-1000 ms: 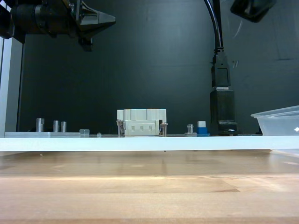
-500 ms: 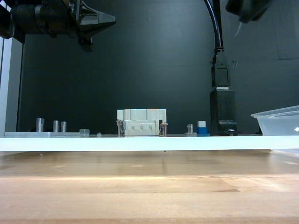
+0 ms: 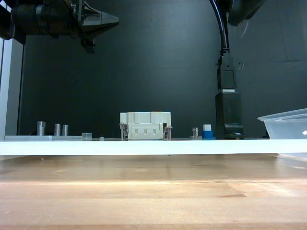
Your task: Remove the USB connector from the USB hub and place in the container
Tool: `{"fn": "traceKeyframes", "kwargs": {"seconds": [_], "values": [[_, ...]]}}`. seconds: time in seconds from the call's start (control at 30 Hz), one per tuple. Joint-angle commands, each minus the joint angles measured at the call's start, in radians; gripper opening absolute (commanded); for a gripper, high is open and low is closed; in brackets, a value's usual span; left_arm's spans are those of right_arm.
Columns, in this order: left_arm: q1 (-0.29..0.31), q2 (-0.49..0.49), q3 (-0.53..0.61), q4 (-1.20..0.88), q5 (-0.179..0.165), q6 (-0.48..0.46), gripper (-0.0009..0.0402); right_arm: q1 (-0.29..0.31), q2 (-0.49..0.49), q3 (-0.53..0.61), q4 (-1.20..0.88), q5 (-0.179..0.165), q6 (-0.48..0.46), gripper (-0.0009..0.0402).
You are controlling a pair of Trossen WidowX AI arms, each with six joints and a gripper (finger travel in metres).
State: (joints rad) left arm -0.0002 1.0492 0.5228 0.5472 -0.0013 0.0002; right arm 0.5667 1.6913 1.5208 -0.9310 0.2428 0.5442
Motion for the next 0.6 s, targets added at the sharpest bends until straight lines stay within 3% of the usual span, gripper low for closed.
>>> {"fn": "traceKeyframes", "kwargs": {"seconds": [0.03,0.6], "values": [[0.0,0.0,0.0,0.0,0.0,0.0,0.0001,0.0,0.031,0.005,0.017,0.0,0.002,0.016],[0.0,0.0,0.0,0.0,0.0,0.0,0.0001,0.0,0.125,0.003,0.097,0.001,0.017,0.016]]}}
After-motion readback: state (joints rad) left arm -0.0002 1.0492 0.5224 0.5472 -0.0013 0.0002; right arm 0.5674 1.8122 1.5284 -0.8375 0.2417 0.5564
